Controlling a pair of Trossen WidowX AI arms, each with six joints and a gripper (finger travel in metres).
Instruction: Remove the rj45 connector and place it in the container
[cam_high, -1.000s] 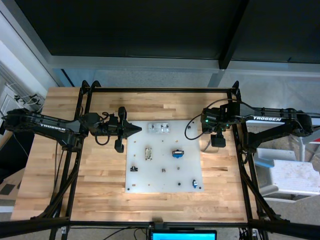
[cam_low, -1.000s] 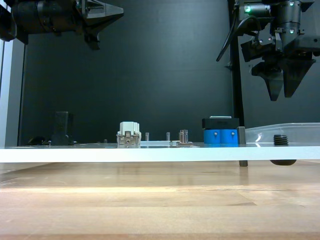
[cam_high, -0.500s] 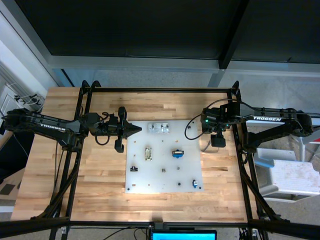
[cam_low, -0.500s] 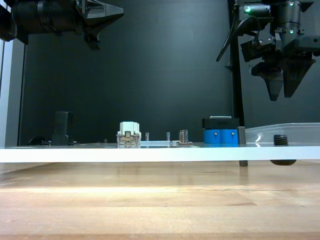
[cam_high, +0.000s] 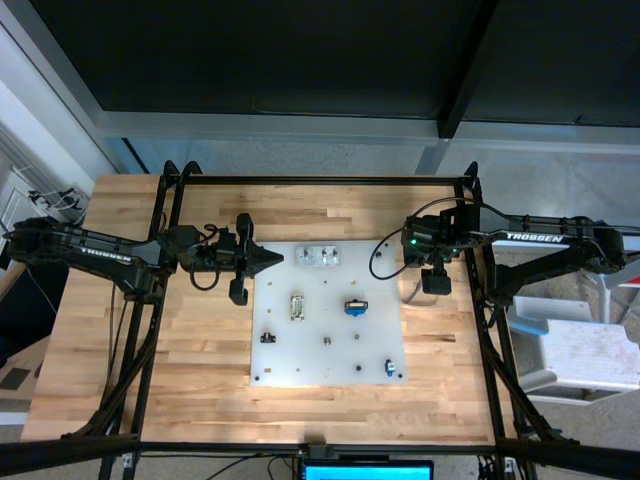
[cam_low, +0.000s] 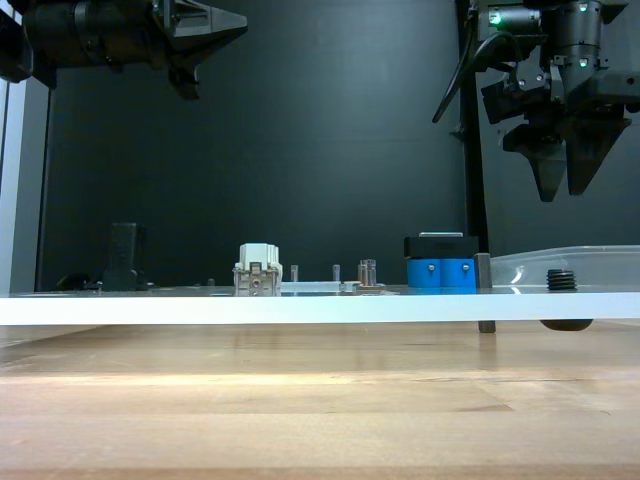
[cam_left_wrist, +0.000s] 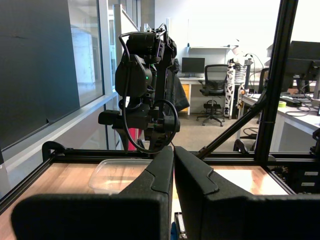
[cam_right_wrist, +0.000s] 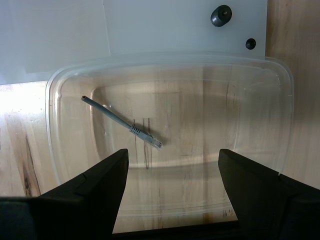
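Over the last second we see almost nothing move, and that stillness is the news. At the left, the left hand (cam_high: 276, 260) stays parked high above the counter (cam_high: 180, 380), beside the left edge of the white board (cam_high: 330, 345). Its own camera shows its fingers (cam_left_wrist: 160, 165) pressed together with nothing between them.

Moving right, the right hand (cam_right_wrist: 172, 156) has kept its place in the air over the container (cam_right_wrist: 286, 100), which sits on the counter just off the board's right edge. Its fingers are spread wide and carry nothing.

Below them the rj45 connector (cam_right_wrist: 156, 143) lies flat on the container's floor, with a short grey cable (cam_right_wrist: 107, 114) trailing from it, clear of both fingers and inside the rim.

From above, the clear tray is too faint for us to trace, so we lean on the wrist camera here.

We judge the drop already made: the plug is off the board and resting where it belongs. The right arm probably only has to withdraw.
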